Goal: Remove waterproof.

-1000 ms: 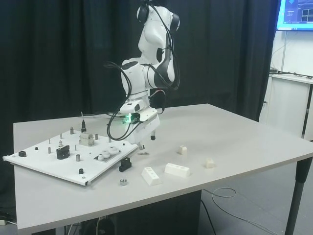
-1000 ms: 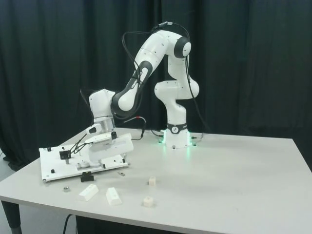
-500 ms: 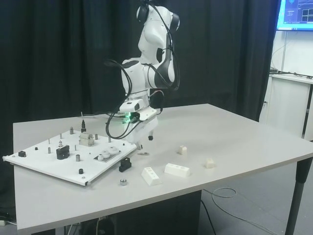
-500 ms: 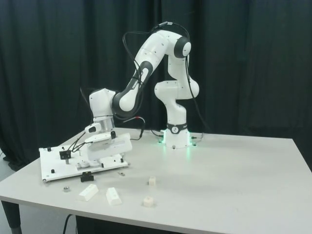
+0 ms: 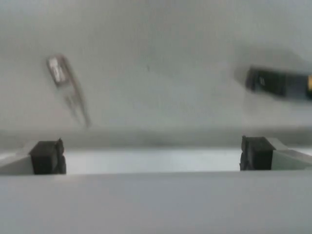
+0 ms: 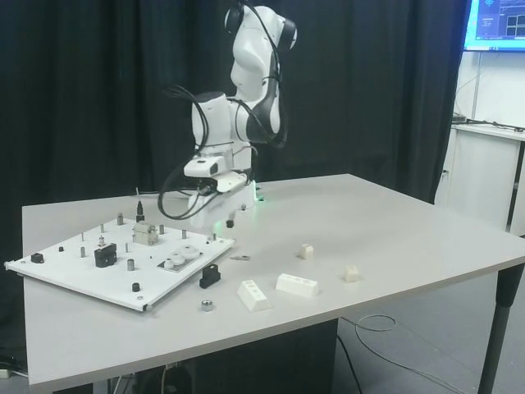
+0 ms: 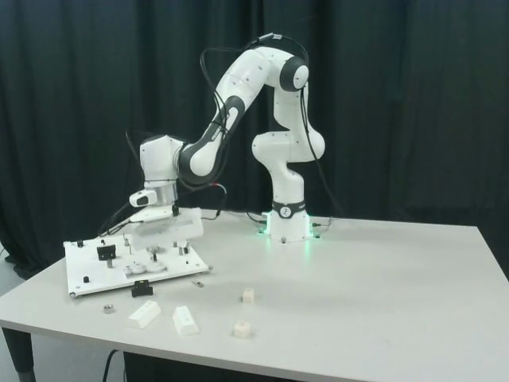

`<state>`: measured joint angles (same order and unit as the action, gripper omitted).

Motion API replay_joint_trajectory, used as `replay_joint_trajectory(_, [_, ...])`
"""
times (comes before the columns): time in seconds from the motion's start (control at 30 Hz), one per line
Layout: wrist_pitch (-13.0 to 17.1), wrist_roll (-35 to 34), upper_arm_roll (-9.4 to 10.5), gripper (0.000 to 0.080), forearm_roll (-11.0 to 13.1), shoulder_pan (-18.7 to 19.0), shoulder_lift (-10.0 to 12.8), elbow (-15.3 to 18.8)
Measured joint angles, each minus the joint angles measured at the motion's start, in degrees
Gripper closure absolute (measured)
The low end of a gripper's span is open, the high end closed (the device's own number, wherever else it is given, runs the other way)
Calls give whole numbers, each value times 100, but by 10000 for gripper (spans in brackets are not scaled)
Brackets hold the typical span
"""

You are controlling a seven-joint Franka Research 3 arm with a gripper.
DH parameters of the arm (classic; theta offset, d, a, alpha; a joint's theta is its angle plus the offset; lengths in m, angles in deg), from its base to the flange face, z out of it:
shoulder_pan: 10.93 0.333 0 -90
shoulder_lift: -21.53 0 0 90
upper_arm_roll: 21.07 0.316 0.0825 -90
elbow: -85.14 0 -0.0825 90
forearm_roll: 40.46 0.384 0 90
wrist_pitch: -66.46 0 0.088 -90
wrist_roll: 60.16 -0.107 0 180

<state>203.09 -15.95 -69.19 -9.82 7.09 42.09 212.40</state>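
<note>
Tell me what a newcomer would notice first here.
The white arm arches from its base at the table's back edge, its gripper hanging open over the near edge of the white board of small parts. Loose white blocks lie on the grey table beside the board.

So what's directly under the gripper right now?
Bare grey table beside the white board, with a small metal piece and a black part lying there. Nothing between the open gripper.
</note>
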Motion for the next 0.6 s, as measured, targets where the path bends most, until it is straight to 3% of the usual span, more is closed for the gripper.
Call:
replay_joint_trajectory(0.37, [0, 150, -488, 3, -656, -1, -410, 317])
replay_joint_trajectory(0.6, [3, 419, -846, 3, -888, -1, -585, 471])
